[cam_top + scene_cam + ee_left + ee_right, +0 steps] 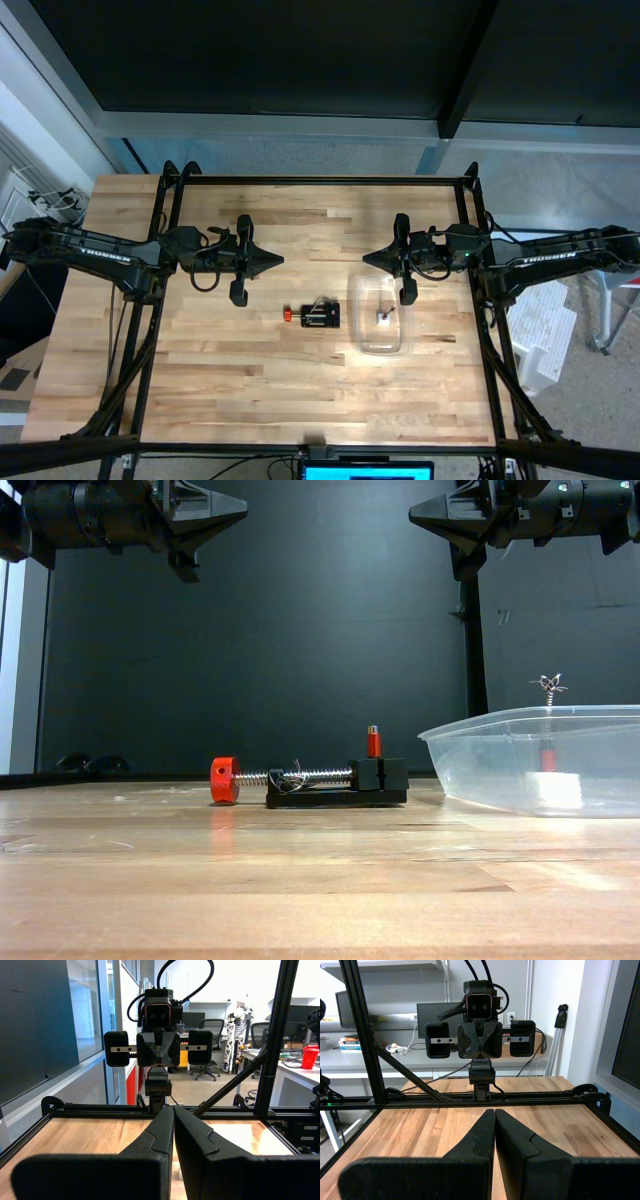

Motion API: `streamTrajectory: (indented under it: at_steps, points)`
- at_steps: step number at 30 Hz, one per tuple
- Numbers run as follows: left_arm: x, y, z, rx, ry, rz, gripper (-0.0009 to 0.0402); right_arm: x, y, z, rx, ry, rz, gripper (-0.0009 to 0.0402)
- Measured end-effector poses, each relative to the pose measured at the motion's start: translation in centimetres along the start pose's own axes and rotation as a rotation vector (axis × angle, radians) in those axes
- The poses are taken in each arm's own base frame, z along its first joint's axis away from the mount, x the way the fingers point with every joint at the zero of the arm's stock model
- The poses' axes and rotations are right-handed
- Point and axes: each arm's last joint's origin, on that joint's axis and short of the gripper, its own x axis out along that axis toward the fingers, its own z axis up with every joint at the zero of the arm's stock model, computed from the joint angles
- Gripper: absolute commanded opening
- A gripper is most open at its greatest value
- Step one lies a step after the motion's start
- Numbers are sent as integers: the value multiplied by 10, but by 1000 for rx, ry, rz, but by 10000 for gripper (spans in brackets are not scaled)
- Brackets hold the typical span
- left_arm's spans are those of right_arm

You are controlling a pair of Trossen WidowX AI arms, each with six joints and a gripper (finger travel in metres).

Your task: Pick the RCA connector and install on taskboard

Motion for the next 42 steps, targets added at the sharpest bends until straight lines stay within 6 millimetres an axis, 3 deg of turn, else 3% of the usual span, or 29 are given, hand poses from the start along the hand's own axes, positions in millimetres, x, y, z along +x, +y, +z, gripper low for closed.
streamTrajectory:
  at_steps: [20,30,42]
  points:
    - [0,0,0,0,0,0,0,0,0,-1,18,12,-1,0]
    - [0,0,0,0,0,0,0,-3,5,10,28,316,-16,0]
    - [0,0,0,0,-1,0,0,-24,23,20,30,670,-54,0]
